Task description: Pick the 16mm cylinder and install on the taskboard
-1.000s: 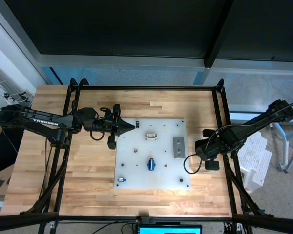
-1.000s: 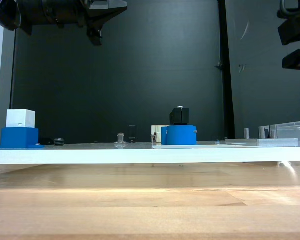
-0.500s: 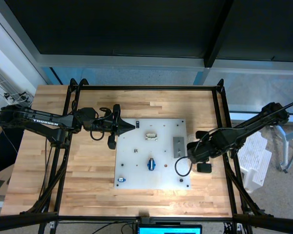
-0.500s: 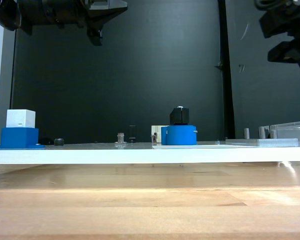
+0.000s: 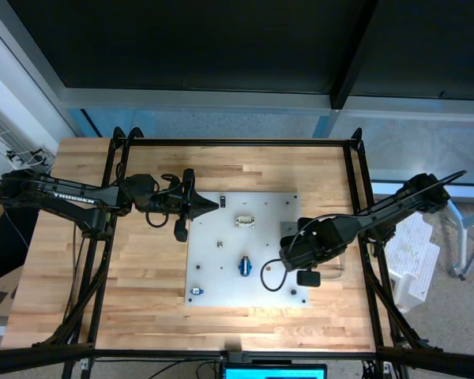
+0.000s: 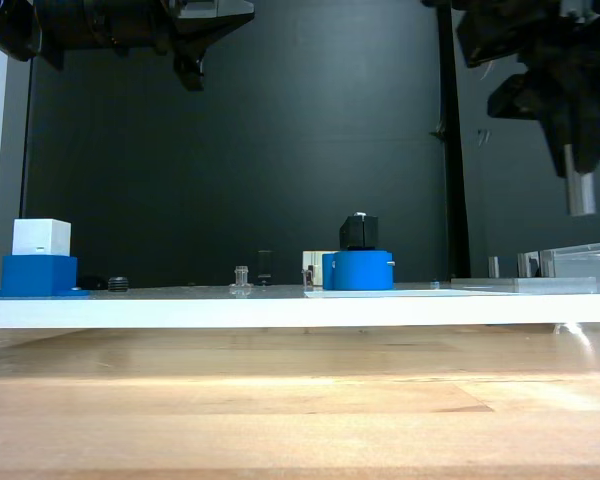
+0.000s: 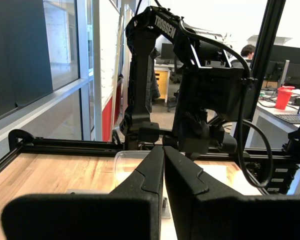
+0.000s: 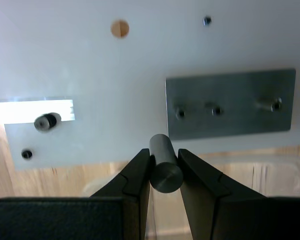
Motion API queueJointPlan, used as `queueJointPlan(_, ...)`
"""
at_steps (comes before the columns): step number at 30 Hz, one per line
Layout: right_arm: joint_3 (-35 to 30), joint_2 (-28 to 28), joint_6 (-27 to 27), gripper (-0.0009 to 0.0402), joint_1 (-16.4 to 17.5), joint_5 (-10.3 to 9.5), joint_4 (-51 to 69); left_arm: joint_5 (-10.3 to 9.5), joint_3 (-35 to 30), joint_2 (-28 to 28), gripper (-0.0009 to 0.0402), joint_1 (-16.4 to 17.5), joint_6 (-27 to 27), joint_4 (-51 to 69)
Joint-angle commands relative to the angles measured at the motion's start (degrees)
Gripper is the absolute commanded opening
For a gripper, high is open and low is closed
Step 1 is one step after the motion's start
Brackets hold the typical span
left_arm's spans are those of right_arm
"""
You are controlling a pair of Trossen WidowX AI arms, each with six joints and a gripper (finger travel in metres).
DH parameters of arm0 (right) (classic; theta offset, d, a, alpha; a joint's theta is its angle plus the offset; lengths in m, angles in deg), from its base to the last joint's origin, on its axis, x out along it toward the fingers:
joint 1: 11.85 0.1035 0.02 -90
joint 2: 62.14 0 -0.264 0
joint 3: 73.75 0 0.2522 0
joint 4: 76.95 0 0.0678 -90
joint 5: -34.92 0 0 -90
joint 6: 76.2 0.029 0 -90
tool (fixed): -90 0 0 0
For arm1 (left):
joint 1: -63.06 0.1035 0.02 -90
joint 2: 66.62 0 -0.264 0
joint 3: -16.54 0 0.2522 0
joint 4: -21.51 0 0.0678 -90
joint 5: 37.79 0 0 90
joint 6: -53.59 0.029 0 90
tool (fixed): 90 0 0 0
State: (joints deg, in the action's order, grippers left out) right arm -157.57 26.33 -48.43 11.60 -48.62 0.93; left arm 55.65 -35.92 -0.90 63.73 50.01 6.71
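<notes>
The 16mm cylinder (image 8: 166, 172), a short grey metal peg, is pinched between the fingers (image 8: 137, 175) of the right gripper (image 8: 164, 156). It hangs upright in the air over the right side of the taskboard (image 5: 221, 268), near the grey block (image 8: 230, 102) and clear of the plate. Across the wooden surface (image 5: 142, 276), the left gripper (image 5: 212, 204) hovers at the taskboard's far left edge, fingers pressed together.
</notes>
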Motion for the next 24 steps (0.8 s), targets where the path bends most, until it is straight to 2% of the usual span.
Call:
queueJointPlan(1, -1.86, 1.92, 0.0, 0.0007, -0.07, 0.07, -0.96, 0.0, -0.02, 0.0, 0.0, 0.0, 0.0, 0.0)
queueJointPlan(13, -4.07, 6.23, 0.07, 0.0007, -0.2, -0.02, -4.39, 0.0, -0.02, 0.0, 0.0, 0.0, 0.0, 0.02)
queueJointPlan(24, -9.07, 11.98, 0.28, 0.0007, -1.05, 0.22, -4.96, 0.0, -0.02, 0.0, 0.0, 0.02, 0.0, -0.02)
